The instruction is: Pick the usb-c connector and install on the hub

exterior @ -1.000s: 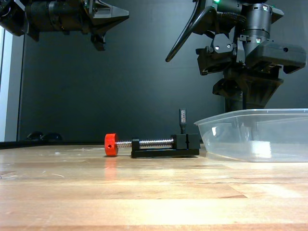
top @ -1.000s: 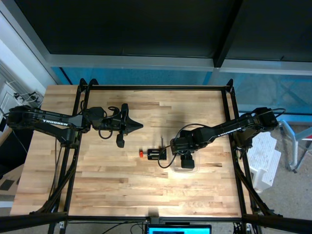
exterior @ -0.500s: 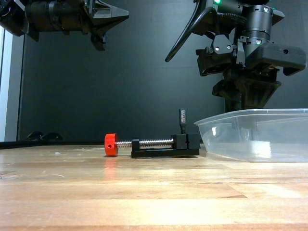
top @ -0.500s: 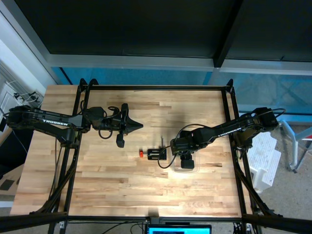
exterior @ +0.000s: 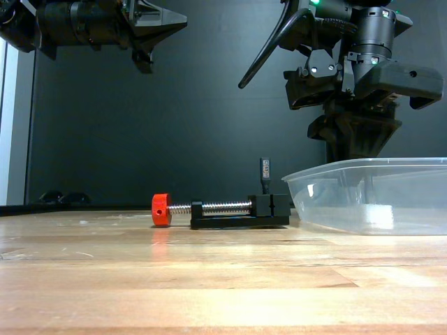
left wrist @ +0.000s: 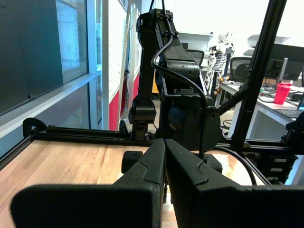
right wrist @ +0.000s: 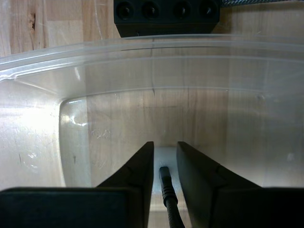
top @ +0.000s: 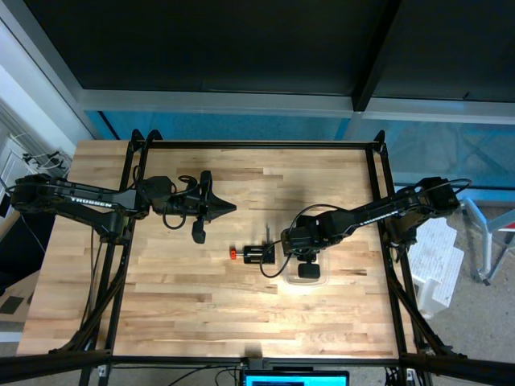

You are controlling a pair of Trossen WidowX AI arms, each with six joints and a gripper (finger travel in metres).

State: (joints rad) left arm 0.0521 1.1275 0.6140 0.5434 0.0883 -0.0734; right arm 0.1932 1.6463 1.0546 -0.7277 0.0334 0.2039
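Right gripper — over clear tub, fingers narrowly parted, usb-c connector between them, gap either side. Left gripper — pressed closed, empty, high above bench, well apart from vise.

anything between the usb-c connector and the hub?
Yes: the clear bin's wall. The usb-c connector is inside the bin, between the right gripper's open jaws; the hub stands in the vise outside. The left gripper hangs high, shut.
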